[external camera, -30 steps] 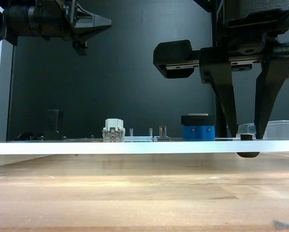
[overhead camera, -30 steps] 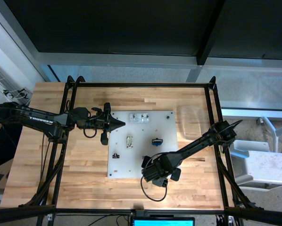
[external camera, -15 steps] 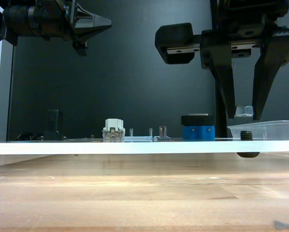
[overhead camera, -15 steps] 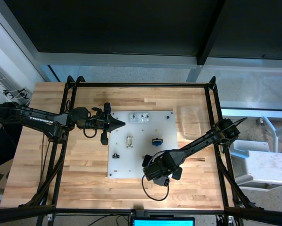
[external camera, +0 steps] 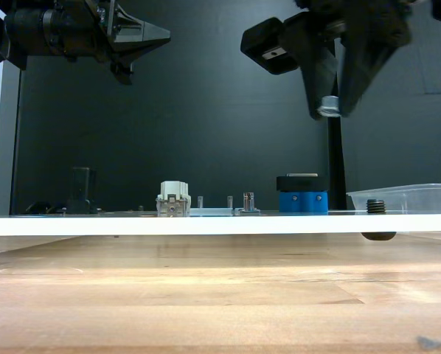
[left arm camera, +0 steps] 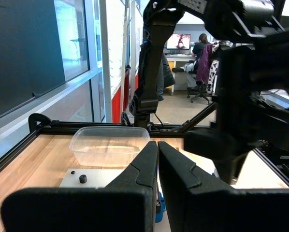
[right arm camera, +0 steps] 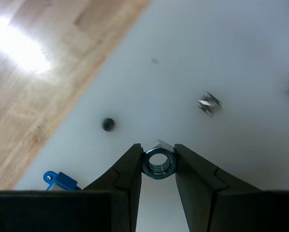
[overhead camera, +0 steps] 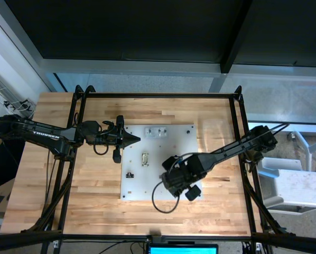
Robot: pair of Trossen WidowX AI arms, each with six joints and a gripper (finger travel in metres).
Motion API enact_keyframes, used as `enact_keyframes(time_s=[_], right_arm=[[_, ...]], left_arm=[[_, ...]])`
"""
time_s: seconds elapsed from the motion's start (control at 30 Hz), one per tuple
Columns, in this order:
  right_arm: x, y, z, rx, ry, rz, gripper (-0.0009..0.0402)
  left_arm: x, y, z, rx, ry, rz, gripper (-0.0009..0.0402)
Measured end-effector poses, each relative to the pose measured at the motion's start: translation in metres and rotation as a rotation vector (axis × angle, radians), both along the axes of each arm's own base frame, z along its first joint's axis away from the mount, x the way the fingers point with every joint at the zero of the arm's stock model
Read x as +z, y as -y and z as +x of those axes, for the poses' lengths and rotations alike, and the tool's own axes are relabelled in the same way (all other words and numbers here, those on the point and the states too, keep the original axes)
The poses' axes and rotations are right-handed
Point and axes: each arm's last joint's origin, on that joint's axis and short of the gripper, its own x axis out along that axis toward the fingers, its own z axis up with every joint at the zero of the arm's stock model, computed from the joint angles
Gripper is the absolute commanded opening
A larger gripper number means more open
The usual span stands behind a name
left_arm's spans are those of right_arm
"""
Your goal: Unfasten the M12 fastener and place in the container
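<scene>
Where the M12 nut (right arm camera: pixel 158 163) is: pinched between the fingers of the right gripper (right arm camera: pixel 158 151), threaded bore facing the wrist camera.
Right gripper: narrow, clamped on the nut, held high over the near right part of the white board (overhead camera: pixel 147 185).
Stud (external camera: pixel 376 207): bare, ribs showing, nut well above it.
Container (overhead camera: pixel 215 134): on the table just beside the board's far right edge, well apart from the nut.
Left gripper (overhead camera: pixel 134 139): fingers pressed together, holding nothing, raised at the board's far left edge, pointing inward.
</scene>
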Motion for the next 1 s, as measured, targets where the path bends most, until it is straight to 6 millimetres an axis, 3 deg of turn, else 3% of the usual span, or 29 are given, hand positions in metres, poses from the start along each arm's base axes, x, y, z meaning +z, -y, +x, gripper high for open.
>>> enact_keyframes(time_s=[0.43, 0.67, 1.0], right_arm=[[0.013, 0.067, -0.018, -0.174, -0.057, -0.013, 0.0002], [0.010, 0.107, -0.038, -0.284, -0.070, -0.015, 0.0002], [0.006, 0.145, -0.078, -0.399, -0.082, -0.018, 0.0002]], left_arm=[[0.000, 0.000, 0.000, 0.000, 0.000, 0.000, 0.0000], [0.000, 0.000, 0.000, 0.000, 0.000, 0.000, 0.0000], [0.000, 0.000, 0.000, 0.000, 0.000, 0.000, 0.0000]])
